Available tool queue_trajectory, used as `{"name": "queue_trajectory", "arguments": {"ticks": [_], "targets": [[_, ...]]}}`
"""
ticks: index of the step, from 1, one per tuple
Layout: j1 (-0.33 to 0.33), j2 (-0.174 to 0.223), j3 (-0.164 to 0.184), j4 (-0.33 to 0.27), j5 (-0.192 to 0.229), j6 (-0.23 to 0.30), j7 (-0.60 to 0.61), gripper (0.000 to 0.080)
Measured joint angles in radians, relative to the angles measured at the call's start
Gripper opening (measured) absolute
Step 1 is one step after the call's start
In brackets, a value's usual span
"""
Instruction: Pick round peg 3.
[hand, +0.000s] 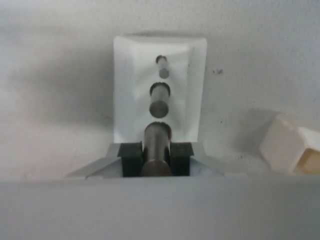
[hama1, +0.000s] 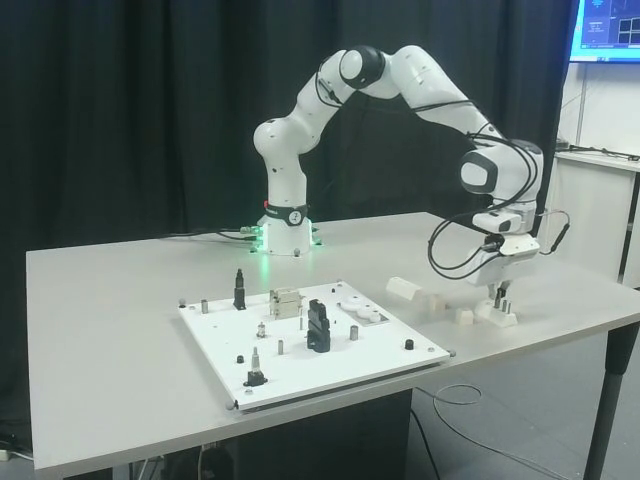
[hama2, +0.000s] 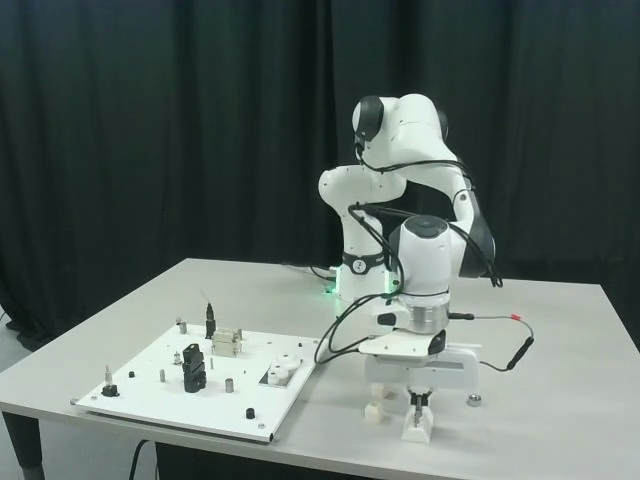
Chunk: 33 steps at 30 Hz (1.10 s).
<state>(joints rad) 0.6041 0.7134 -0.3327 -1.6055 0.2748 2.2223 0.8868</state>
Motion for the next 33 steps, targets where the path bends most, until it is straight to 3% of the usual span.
{"name": "queue_trajectory", "arguments": {"ticks": [13,33], "targets": [[0.000,-0.015,-0.014,0.063,-0.007,-0.114,0.025,0.0111],[0.000,-0.019,-0.021,0.075,-0.012,-0.134,0.029,0.0111]]}}
